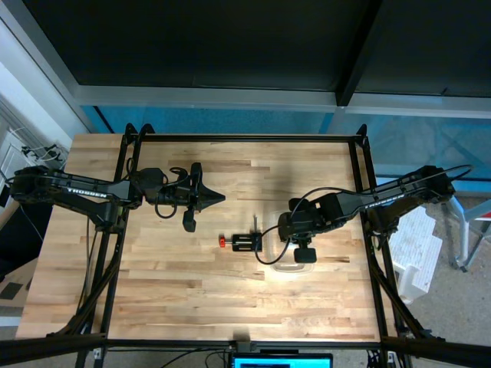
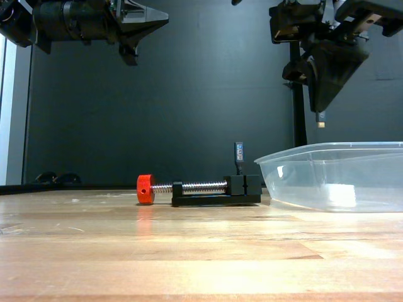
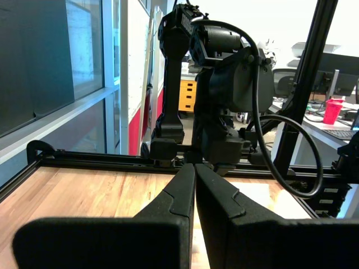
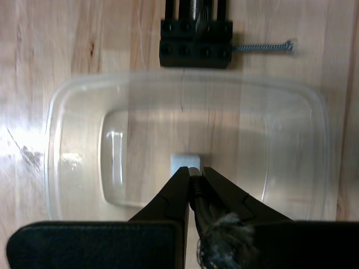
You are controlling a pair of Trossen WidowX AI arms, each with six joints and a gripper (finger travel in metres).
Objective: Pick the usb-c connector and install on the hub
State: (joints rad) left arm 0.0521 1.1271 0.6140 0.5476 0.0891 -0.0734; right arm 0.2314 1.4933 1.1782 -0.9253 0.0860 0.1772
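Left: my left claw (image 1: 213,197) hangs high above the table (image 1: 192,299), well to the left of the clamp, pointing level toward the middle. Its fingers (image 3: 179,196) are pressed together with nothing between them.

Centre: a black clamp (image 2: 211,189) with a red knob (image 2: 145,189) lies on the table, knob end to the left. The hub (image 2: 238,155) stands upright in the clamp's right end.

Right: my right claw (image 2: 320,104) points straight down above a clear plastic tub (image 2: 378,189), which sits just right of the clamp. Its fingers are pinched narrow on the usb-c connector (image 2: 320,121). The connector's pale plug tip hangs below the fingertips, above the tub's rim and clear of the hub.

In the right wrist view the plug tip shows just beyond the fingertips (image 4: 178,188), over the tub floor. The dark cord (image 4: 196,193) runs back between them, and the clamp lies past the tub's far wall.
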